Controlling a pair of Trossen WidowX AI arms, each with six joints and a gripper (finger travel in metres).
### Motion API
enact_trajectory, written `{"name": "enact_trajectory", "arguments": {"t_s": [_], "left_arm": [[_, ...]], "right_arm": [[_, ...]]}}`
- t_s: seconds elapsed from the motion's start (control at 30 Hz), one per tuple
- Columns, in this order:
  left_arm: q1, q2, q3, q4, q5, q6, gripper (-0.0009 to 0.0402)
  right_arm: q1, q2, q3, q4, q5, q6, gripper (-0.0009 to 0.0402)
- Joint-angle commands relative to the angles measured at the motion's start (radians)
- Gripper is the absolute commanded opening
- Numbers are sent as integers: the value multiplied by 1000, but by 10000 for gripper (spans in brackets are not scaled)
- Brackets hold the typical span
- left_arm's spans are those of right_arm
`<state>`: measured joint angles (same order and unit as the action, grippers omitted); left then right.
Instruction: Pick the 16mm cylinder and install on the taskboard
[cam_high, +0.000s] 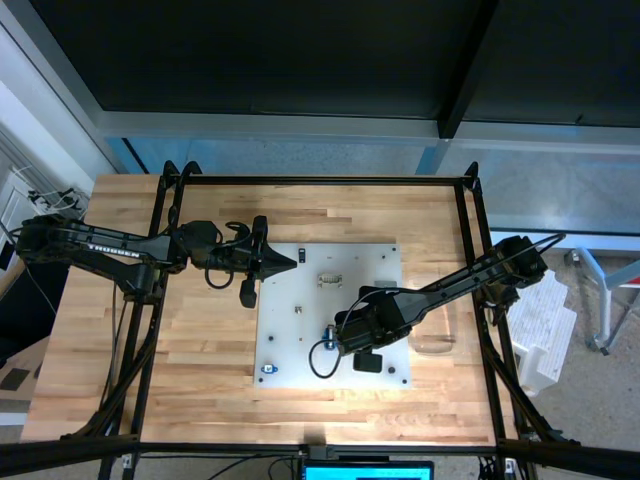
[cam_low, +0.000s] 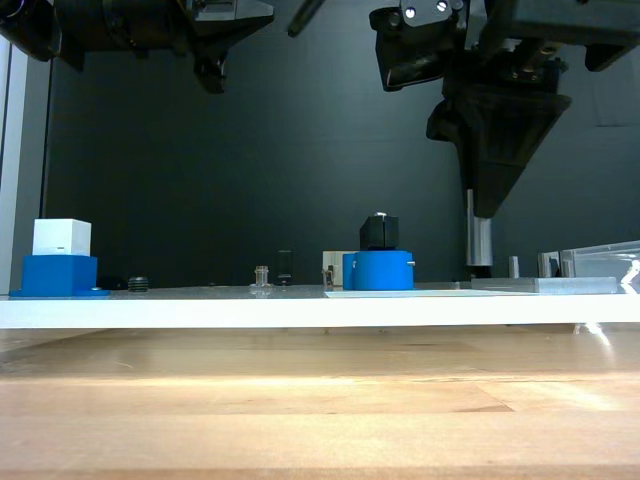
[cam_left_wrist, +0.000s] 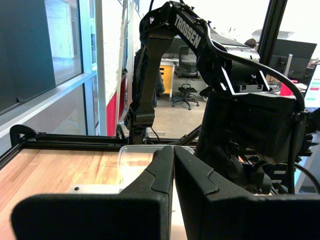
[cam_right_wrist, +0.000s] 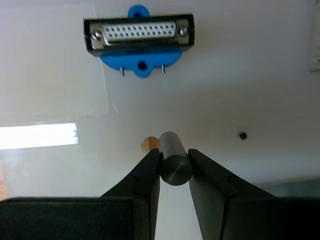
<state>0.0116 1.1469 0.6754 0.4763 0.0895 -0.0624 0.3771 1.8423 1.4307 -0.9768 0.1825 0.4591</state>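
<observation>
Left arm: the black left arm (cam_high: 100, 250) is reaching inward from the table's left edge, held high over the light wooden table (cam_high: 150, 350).
Left gripper: the left gripper (cam_left_wrist: 173, 152) is hovering above the left edge of the board and pointing toward the right arm. Its two black fingers are pressing flat against each other with nothing between them.
Board: the flat white square taskboard (cam_high: 290, 300) is lying in the middle of the table.
Near-left corner: a blue block topped by a white cube (cam_low: 60, 265) is standing on the board there.
Connector: a blue-mounted multi-pin connector with a black frame (cam_right_wrist: 137, 42) is sitting on the board just ahead of the right arm's fingers.
Right gripper: the right gripper (cam_right_wrist: 174, 156) is pointing straight down over the board's middle, with its fingers drawn in narrow and pinching the peg.
Peg: the short silver-grey metal 16mm cylinder (cam_right_wrist: 175, 167) is hanging upright between those fingertips, and its lower end (cam_low: 480, 240) is reaching close to the board. I cannot tell whether it is touching. A small tan spot (cam_right_wrist: 149, 144) is showing on the board just beside it.
Tray: a clear plastic tray (cam_high: 435, 335) is resting on the table against the board's right edge.
</observation>
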Motion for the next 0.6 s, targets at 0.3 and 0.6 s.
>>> {"name": "enact_trajectory", "arguments": {"t_s": [0.3, 0.6], "left_arm": [[0, 0, 0, 0, 0, 0, 0], [0, 0, 0, 0, 0, 0, 0]], "right_arm": [[0, 0, -2, 7, 1, 1, 0], [0, 27, -4, 8, 0, 1, 0]]}}
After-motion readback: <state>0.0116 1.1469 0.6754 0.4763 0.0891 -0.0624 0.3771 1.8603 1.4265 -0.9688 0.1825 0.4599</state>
